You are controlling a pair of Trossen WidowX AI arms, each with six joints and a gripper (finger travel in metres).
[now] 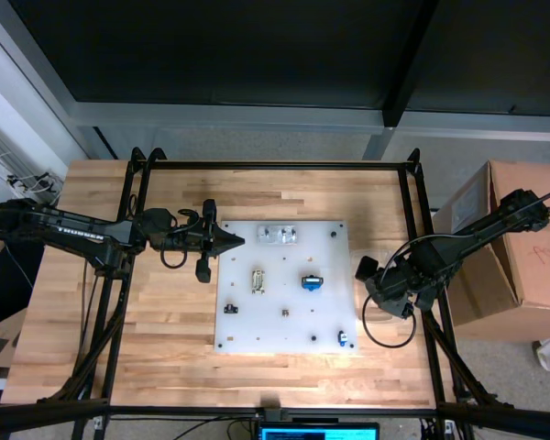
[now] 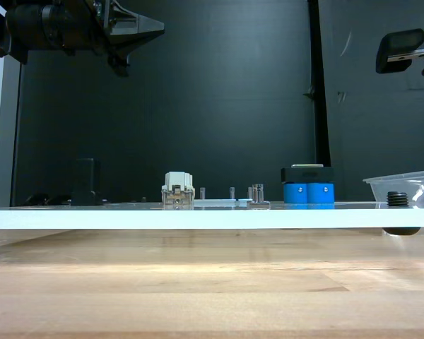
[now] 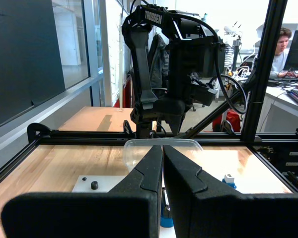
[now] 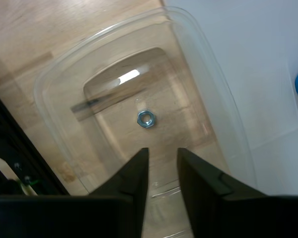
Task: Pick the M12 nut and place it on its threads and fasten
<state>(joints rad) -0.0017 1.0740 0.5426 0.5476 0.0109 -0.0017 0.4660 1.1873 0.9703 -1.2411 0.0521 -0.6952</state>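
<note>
1. Black left pincer (image 1: 238, 240): the fingers are pressed together to a point and hold nothing. It hangs over the left edge of the flat white task board (image 1: 257, 321), left of centre in the high view.

2. Short black ribbed stud (image 2: 397, 199): it stands at the lower right of the low view with its ribs bare and no nut on it.

3. Black right pincer (image 4: 159, 153): narrowly spread and empty, it is aimed down into the clear plastic tray (image 4: 54, 84). The small silver hexagonal nut (image 4: 146, 119) lies flat and free on the tray floor, just ahead of the fingertips.

4. Step in hand, as judged: grasping the nut.
   - Spread the pincer wider than the nut and centre it above the nut.
   - Descend clear of the tray wall.
   - Close slowly across two opposite flats, since a light tray may slide.

5. Legible writing: "TROSSEN" in white on the left arm (image 1: 78, 234) and on the right arm (image 3: 154, 17). The red mark on the brown cardboard box (image 1: 504, 238) at the right edge of the high view cannot be read.
</note>
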